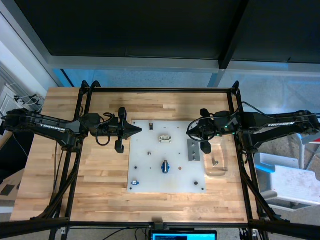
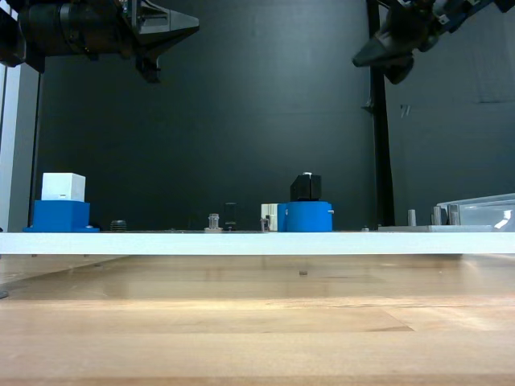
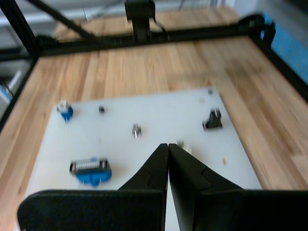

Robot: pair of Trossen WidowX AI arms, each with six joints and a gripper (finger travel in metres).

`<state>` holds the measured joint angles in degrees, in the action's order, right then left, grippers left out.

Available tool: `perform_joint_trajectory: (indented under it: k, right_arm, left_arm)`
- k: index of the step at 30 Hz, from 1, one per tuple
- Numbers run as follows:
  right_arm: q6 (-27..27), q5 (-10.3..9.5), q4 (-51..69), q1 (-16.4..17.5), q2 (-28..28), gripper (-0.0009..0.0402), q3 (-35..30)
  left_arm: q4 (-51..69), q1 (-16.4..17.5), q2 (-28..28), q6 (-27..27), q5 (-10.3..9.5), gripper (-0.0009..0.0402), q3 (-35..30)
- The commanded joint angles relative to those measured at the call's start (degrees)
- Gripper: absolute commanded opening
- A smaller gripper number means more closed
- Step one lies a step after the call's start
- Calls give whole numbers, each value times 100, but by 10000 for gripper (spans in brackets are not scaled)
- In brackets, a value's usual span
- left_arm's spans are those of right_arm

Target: Pick the 16mm cylinder and place it in the taskboard

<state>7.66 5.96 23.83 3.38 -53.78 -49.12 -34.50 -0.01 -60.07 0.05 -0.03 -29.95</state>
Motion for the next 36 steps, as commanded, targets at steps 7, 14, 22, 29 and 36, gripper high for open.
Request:
perform_joint_trajectory:
  k: [7, 14, 22, 29, 36]
  right_arm:
    - [273, -7, 1486, 52, 0, 0, -323]
    - [610, -20, 2570, 136, 0, 0, -656]
    - [997, -258, 3283, 437, 0, 0, -769]
    - [1473, -260, 3956, 802, -2, 0, -769]
    - [1961, -260, 4380, 1283, -20, 0, -758]
  left_arm:
    - [-2, 2, -2, 0, 2, 0, 0]
    - [-2, 0, -2, 0, 2, 0, 0]
    - [-2, 0, -2, 0, 2, 0, 0]
    - [-2, 2, -2, -2, 2, 0, 0]
    - [-2, 2, -2, 0, 2, 0, 0]
